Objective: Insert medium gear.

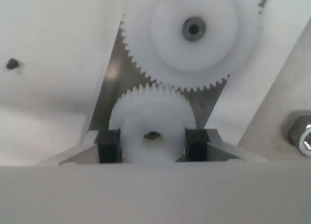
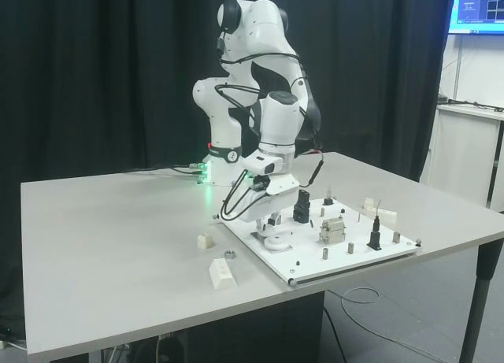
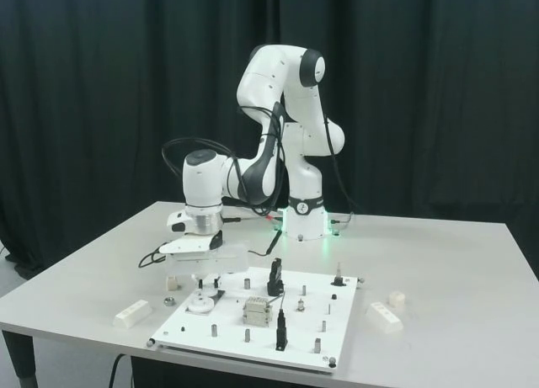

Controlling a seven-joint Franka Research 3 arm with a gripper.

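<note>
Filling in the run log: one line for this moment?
gripper: shut on medium gear | teeth meet large gear | over white board

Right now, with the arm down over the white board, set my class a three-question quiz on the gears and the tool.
1. True or false: the tool is shut on the medium gear.
2. Which gear lies beside it on the board? A) a larger white gear B) a black gear C) none
3. Fill in: the medium gear's teeth sit against the teeth of the ____ gear.

Key:
1. True.
2. A, the large gear.
3. Large.
</note>
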